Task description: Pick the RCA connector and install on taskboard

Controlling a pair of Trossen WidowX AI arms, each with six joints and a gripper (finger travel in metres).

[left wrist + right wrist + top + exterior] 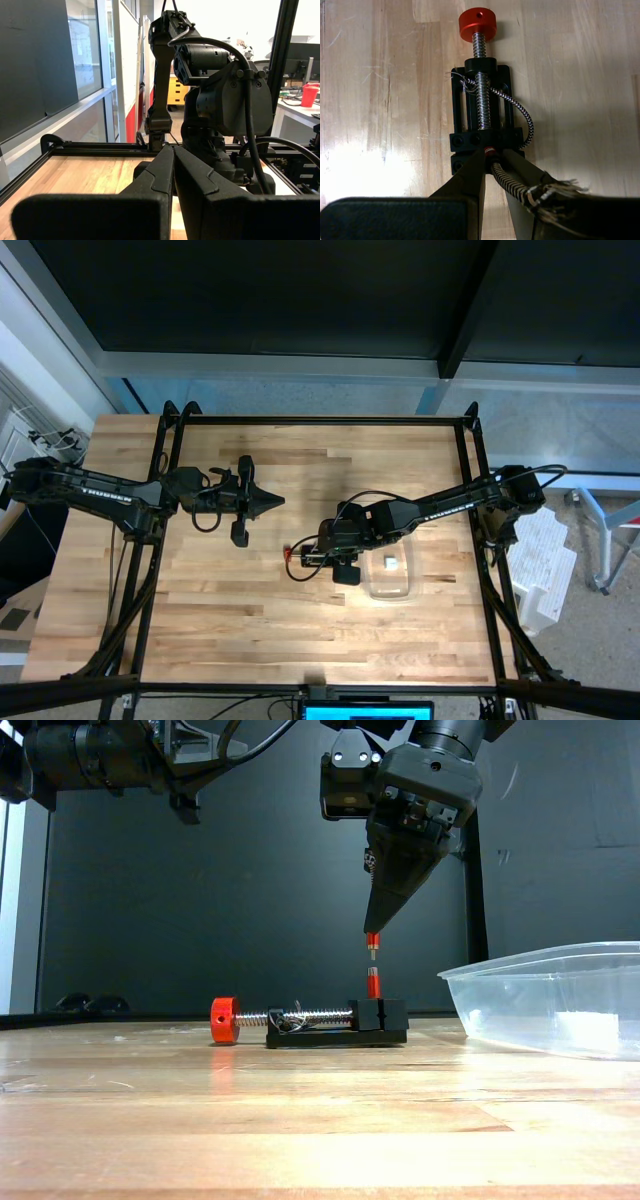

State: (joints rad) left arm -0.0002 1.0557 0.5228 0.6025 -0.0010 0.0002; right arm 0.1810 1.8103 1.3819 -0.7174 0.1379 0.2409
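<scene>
At the right gripper [372, 932]: jaws drawn almost together, pinching the RCA connector [372, 944] at the very fingertips. Held upright, with a red band and a silver tip poking out below the jaws. Directly under that tip, parted from it by a small gap: a short red socket [373, 984] standing on the block end of the taskboard [335, 1025]. Farther out from the jaws along the board: a silver threaded screw [318, 1016] ending in a red-orange knob [225, 1020].

Along the right wrist's line of sight: the plug's red and silver collar wedged between the two fingertips [470, 172]. Trailing back from it between the fingers, a braided black-and-white cable [507, 182], frayed at its end. Just beyond the tips, the board's black frame lying flat on the wooden table [300, 1120], knob at the end farthest from the jaws.

Off to the side of the jaws away from the knob: a clear plastic tray [520, 982] with a small white cube [585, 1025] inside, near the board but not touching it.

At the left gripper [173, 149]: jaws pressed shut, only a thin seam between the fingers [155, 175], nothing held. Raised over the table, well apart from the taskboard, aimed toward the right arm [220, 100].
</scene>
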